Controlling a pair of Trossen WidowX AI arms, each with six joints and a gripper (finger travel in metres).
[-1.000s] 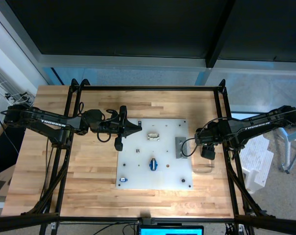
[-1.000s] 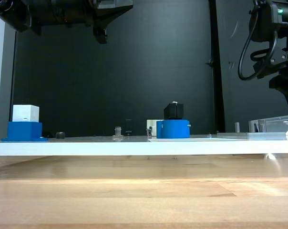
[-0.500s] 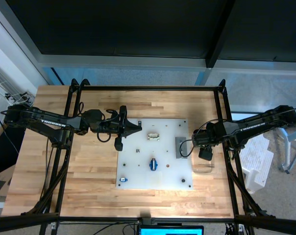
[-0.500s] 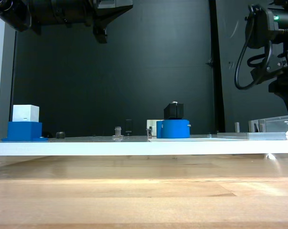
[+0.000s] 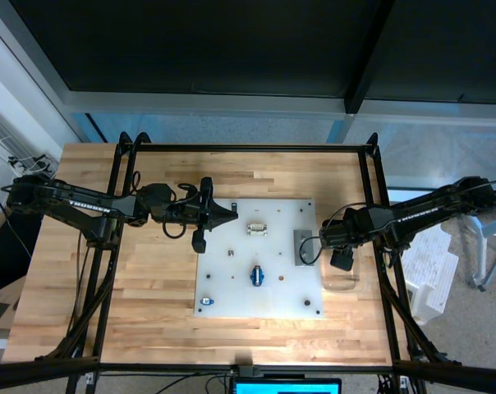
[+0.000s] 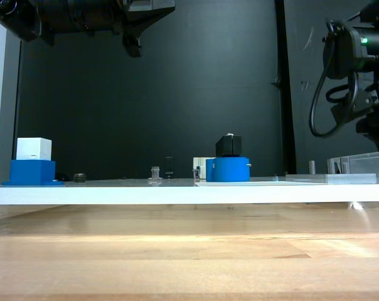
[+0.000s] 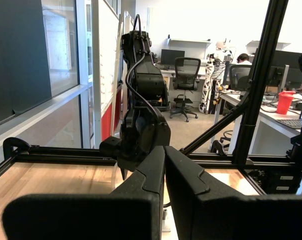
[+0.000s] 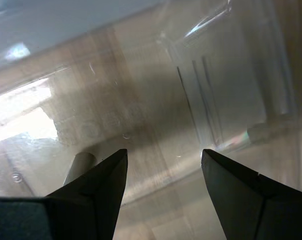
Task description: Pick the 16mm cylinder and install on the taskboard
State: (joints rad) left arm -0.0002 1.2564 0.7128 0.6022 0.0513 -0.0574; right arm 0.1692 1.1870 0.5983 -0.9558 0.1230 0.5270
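While right gripper [image 8: 163, 152] hangs low over clear tray [image 8: 231, 100], its fingers stand spread, nothing between them. 16mm cylinder [image 8: 80, 164] lies in tray just beside one finger [image 8: 98, 190], outside gap. Left gripper [image 7: 164, 150] clenched on nothing, raised over taskboard [image 5: 231, 279] edge nearest its arm, well apart from cylinder.

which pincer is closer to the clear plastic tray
right. right pincer hovers open above the clear plastic tray; left pincer sits shut over the far-left corner of the white square taskboard
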